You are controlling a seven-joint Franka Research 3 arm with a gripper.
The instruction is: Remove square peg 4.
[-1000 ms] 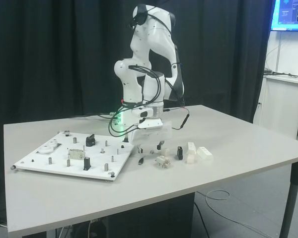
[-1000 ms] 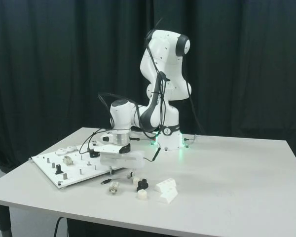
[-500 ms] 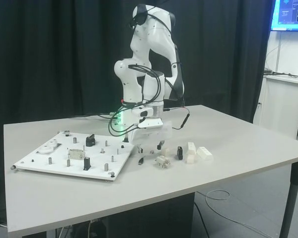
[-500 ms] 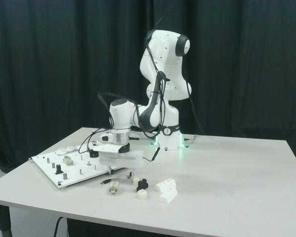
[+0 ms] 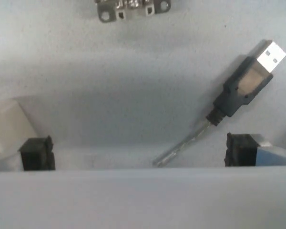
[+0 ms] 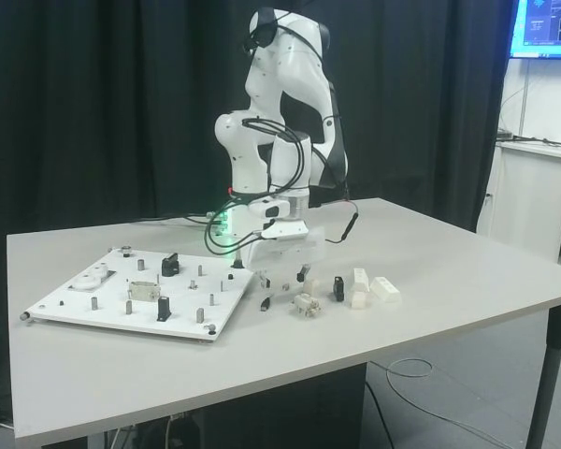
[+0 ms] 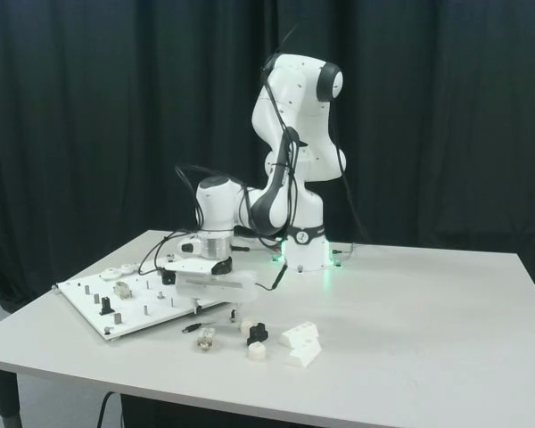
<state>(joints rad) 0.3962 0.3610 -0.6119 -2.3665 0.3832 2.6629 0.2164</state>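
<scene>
The end effector, fingers apart and holding nothing, is hovering over loose parts on the grey surface beside the white pegboard; square peg 4 cannot be singled out, so it likely needs locating next.

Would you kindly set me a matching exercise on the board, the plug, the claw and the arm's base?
Things:
1. board
2. plug
3. claw
4. arm's base

States:
A. open, holding nothing
B. shows a green light
C. lies on the grey table below the claw
D. carries small upright pegs

Pairs: 1-D, 2-C, 3-A, 4-B
</scene>
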